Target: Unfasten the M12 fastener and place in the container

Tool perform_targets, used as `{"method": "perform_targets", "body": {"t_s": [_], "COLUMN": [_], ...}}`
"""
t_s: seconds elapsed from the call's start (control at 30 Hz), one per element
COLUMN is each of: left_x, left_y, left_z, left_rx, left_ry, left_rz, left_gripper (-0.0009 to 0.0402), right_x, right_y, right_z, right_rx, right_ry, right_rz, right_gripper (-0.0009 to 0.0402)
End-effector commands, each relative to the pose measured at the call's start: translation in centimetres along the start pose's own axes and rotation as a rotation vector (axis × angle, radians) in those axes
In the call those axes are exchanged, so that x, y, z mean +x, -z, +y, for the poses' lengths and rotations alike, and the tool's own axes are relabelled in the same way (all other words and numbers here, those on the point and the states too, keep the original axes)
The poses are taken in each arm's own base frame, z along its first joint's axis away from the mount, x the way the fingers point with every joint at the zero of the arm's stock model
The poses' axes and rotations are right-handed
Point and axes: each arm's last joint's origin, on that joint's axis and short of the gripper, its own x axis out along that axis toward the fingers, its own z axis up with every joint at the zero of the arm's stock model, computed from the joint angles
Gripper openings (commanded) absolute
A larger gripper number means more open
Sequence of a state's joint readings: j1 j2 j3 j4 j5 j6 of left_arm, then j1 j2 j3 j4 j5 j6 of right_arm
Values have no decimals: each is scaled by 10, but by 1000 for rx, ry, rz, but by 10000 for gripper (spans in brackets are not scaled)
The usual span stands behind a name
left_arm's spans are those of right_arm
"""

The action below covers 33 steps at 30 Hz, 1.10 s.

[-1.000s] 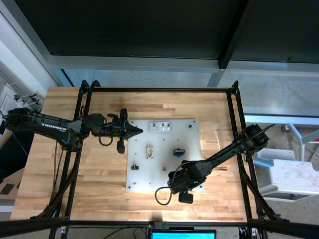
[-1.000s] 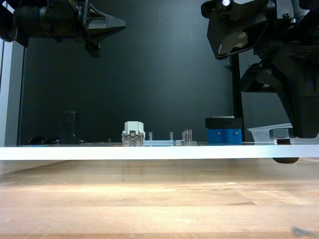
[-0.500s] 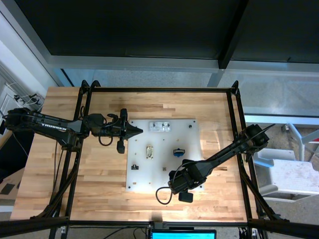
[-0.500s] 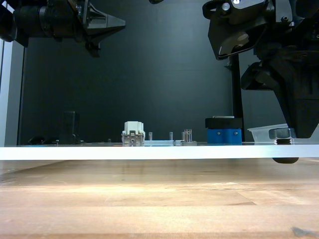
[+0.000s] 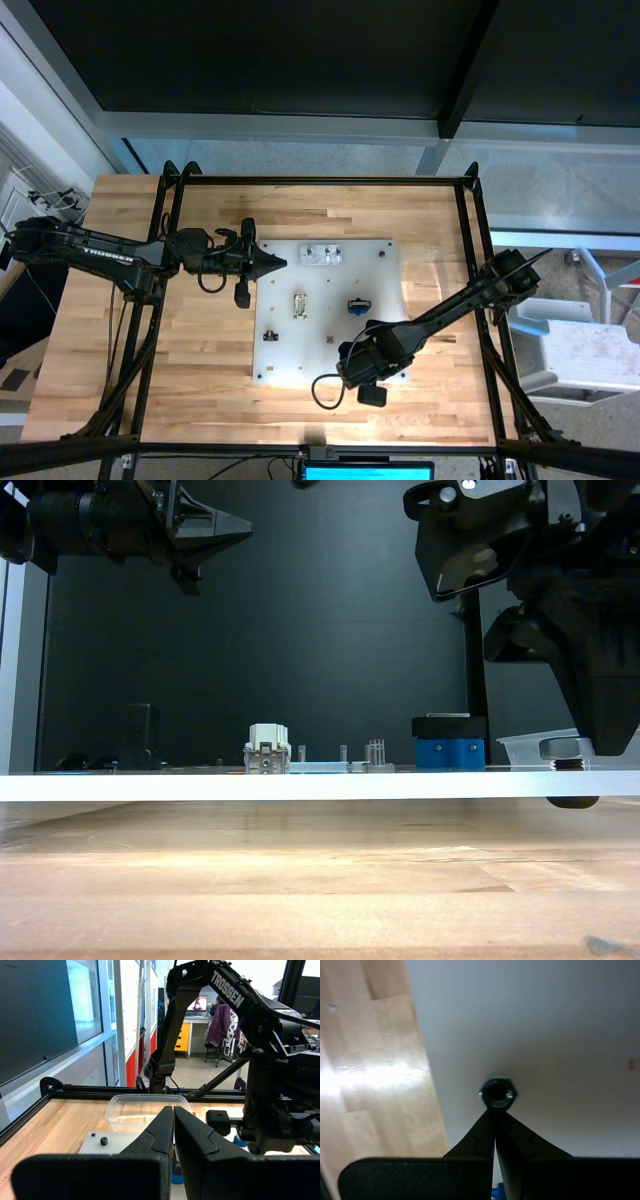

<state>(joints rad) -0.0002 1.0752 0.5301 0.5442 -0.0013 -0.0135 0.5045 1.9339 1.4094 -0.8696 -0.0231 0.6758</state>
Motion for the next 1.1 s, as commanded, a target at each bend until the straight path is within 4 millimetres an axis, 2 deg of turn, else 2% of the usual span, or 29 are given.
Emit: {"method": "perform_targets", "body": {"t_s": [0.03,0.33,0.5,0.63,0.8,1.1], "left_x": [0,0,0,0,0,0], "left_y": [0,0,0,0,0,0], "left_z": [0,0,0,0,0,0], "left_rx": [0,0,0,0,0,0], "left_ry": [0,0,0,0,0,0], "left_rz": [0,0,0,0,0,0], "left_gripper": [0,0,0,0,0,0], "right_x": [-3,0,-3,-7,-10,-15], "right_y": [0,-1,2,5,3,-1], "right_z": [5,4,-6,-9,-8,5], "right_rx": [-9,-17,23,22,40,4], "right_ry": [-62,-32,178,230,207,-51], "right_rz": [19,2,-61,-63,-57,32], "right_gripper": [0,0,0,0,0,0]}}
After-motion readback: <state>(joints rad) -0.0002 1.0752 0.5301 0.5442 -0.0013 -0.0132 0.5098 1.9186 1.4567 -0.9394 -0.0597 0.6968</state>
